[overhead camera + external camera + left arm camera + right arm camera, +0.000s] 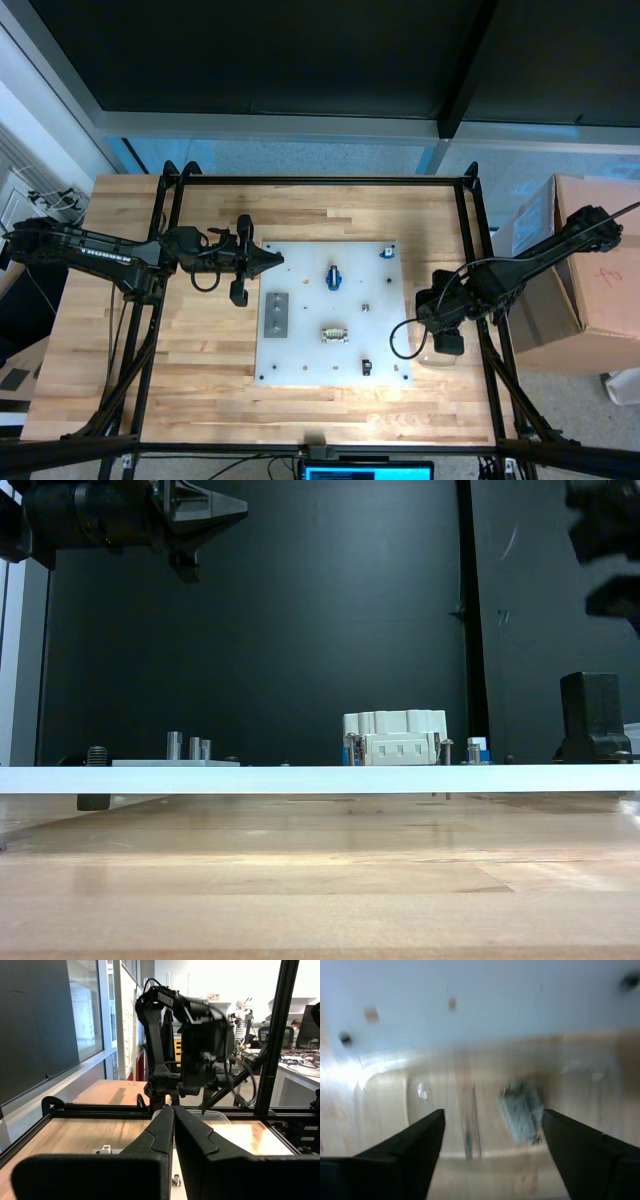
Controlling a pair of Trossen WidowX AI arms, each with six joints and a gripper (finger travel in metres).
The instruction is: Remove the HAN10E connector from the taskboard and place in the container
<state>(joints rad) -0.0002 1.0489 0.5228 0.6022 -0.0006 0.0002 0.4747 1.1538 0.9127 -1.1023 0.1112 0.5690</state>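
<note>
On the wooden table (pixel 120 350), the HAN10E connector (pixel 520 1112) lies free in the clear container (pixel 365 1079) beneath the spread right gripper (pixel 492 1112). The left gripper (pixel 277 258), pinched empty, hovers above the left edge of the taskboard (pixel 300 362).

- light wooden plank tabletop (pixel 200 390): carries all items below.
- white square task board (pixel 300 350): lies flat mid-table, its edges parallel to the tabletop's.
- clear plastic container (pixel 385 1066): sits on the wood just beside the board's right edge.
- black metal frame (pixel 320 181): stands along the tabletop's edges.
</note>
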